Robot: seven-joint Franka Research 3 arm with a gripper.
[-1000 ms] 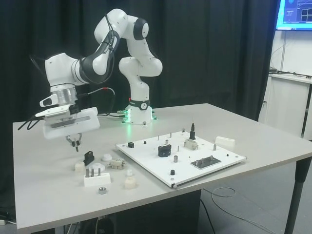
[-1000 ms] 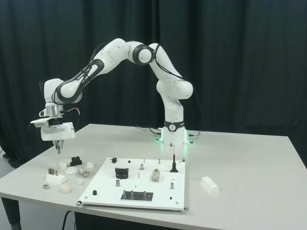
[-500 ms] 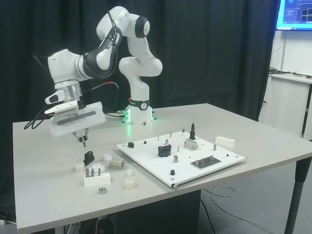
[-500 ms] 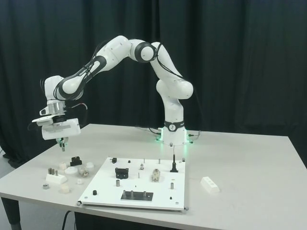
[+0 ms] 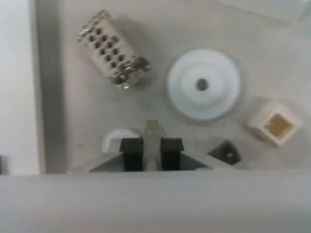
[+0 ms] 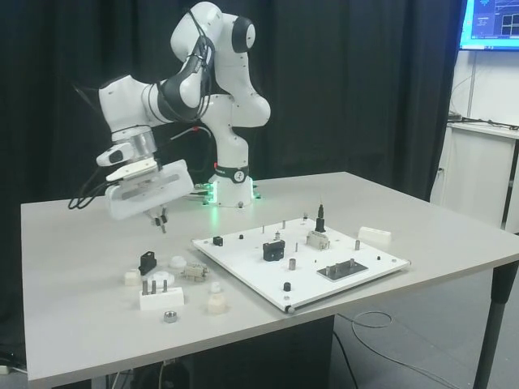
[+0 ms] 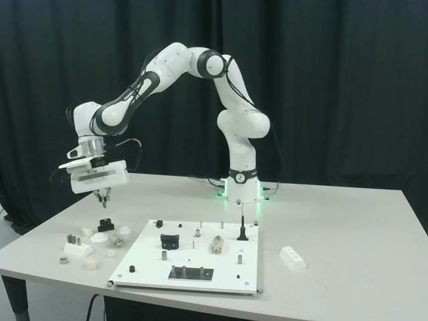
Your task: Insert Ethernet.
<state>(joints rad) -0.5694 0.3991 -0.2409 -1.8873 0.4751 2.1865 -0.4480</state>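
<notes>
A black curtain [image 7: 334, 80] hangs in heavy folds behind the grey table [image 7: 348, 227], filling the whole back of the room in the second room view. In the first room view the same curtain [image 6: 349, 81] stops near the right side, where a lit screen [image 6: 491, 24] sits high in the corner above a white cabinet [image 6: 474, 170]. The table [image 6: 81, 324] stands on a dark leg [image 6: 493, 324] at its right corner, and a thin cable [image 6: 373, 324] loops on the grey floor [image 6: 422, 356] beneath.

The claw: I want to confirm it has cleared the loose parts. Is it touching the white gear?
Apart. The first room view shows the claw hanging in the air, well above the white gear on the table.
</notes>
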